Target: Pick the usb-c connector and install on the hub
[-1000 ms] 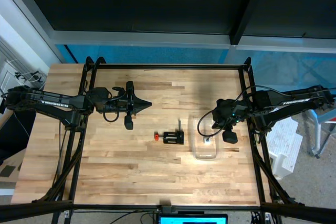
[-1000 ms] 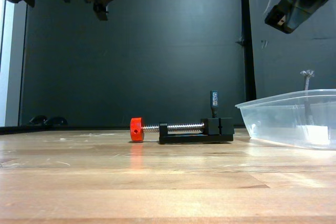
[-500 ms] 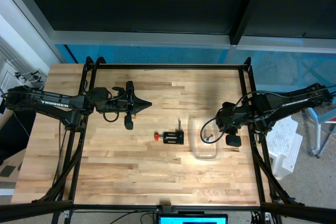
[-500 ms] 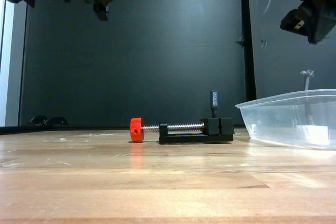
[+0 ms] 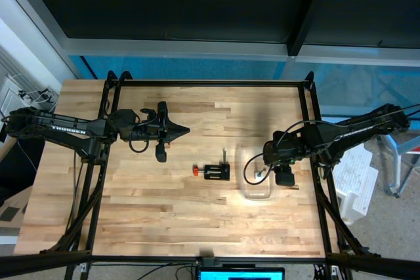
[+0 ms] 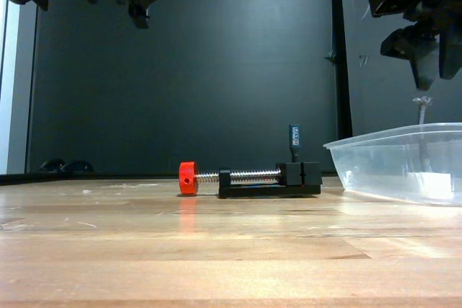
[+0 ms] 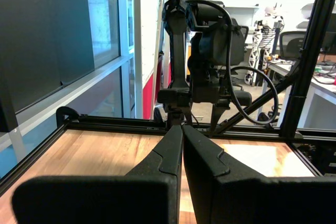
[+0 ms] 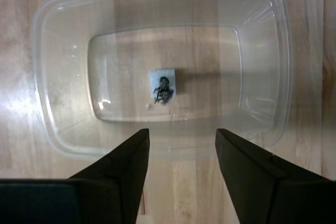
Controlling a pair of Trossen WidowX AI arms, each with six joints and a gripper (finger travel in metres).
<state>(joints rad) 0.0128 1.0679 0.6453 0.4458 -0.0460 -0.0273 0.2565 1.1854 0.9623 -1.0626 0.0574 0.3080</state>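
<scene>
I see my left end effector (image 7: 182,127) parked high over the left side of the worktop (image 5: 164,214), its fingers pressed together. The hub (image 5: 215,172) lies mid-worktop, red knob (image 6: 188,177) pointing left. Just right of it sits the clear tray (image 5: 257,194), with the usb-c connector (image 8: 163,92) on a pale square (image 8: 155,76) in its middle. My right end effector (image 8: 181,132) hangs above the tray, fingers spread, gripping nothing
</scene>
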